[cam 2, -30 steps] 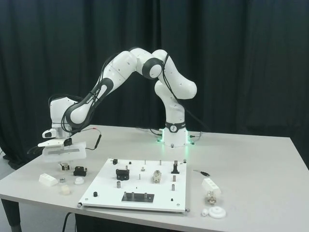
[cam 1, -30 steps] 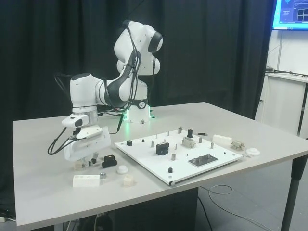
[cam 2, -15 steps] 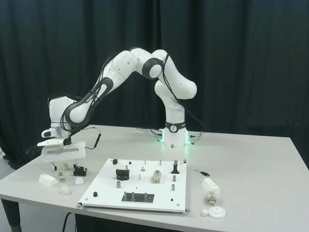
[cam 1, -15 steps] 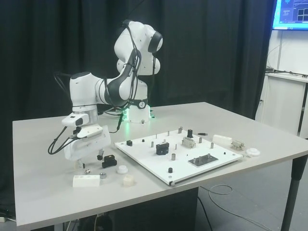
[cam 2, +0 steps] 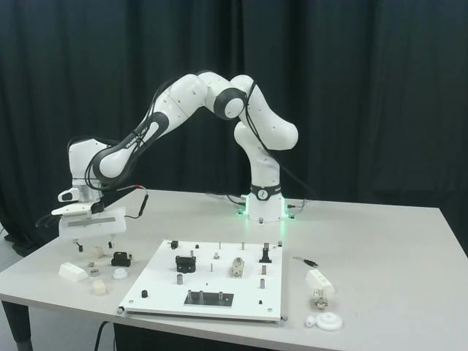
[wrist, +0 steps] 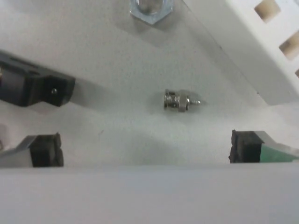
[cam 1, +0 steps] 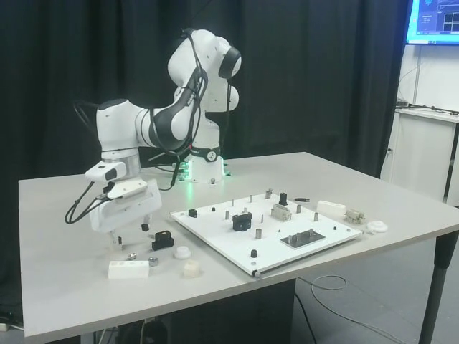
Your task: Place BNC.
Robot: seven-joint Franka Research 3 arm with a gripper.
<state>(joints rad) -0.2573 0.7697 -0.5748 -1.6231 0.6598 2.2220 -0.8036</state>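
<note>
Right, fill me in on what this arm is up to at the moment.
The white Franka arm has its gripper above the near left part of the grey table, away from the white board. The wrist view shows the fingers open with nothing between them. The small metal BNC connector lies on its side on the table beneath, next to a hex nut and a white block. So the BNC is not held now.
</note>
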